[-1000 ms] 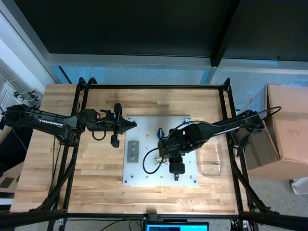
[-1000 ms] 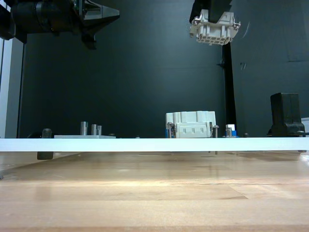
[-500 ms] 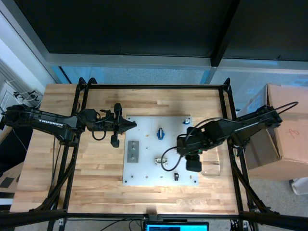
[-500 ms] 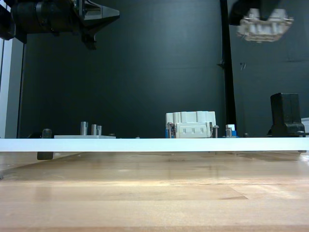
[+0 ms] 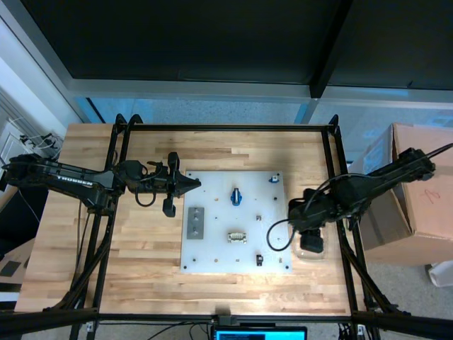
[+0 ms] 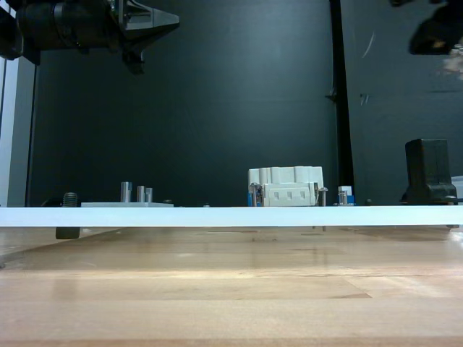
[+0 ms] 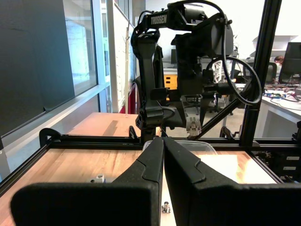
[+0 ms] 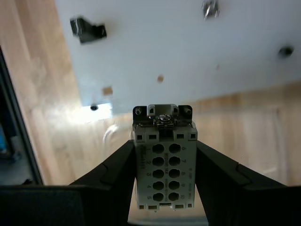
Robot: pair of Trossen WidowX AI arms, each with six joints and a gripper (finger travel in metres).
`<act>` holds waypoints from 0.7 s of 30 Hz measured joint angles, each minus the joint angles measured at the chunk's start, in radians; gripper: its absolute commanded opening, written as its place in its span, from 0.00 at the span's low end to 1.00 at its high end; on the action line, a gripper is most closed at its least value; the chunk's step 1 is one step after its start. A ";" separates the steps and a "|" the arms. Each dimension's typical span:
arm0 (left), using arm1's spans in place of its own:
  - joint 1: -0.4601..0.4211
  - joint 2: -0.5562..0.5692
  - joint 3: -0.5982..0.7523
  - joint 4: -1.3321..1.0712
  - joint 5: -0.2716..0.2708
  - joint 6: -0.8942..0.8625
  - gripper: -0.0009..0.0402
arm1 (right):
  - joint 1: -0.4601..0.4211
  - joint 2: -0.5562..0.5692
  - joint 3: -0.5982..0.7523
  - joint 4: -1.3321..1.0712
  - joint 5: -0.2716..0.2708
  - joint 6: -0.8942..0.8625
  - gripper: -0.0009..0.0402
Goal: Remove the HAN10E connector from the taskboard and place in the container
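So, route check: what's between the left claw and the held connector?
High view: the taskboard with grey block and beige socket. Left claw hovers near its left edge; right claw holds the HAN10E connector over the container.

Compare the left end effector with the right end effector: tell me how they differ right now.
The left end effector is shut on nothing; the right end effector is shut on the pale grey rectangular HAN10E connector, held clear of its seat. The left hangs by the white taskboard's far left corner; the right hangs over the clear plastic container. Both are black and raised well above the taskboard.
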 measured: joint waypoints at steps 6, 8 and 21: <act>0.000 0.000 0.000 0.000 0.000 0.000 0.02 | 0.027 -0.080 -0.079 -0.016 -0.004 0.046 0.06; 0.000 0.000 0.000 0.000 0.000 0.000 0.02 | 0.033 -0.096 -0.098 -0.027 -0.005 0.051 0.08; 0.000 0.000 0.000 0.000 0.000 0.000 0.02 | 0.038 -0.150 -0.147 -0.067 -0.003 0.056 0.26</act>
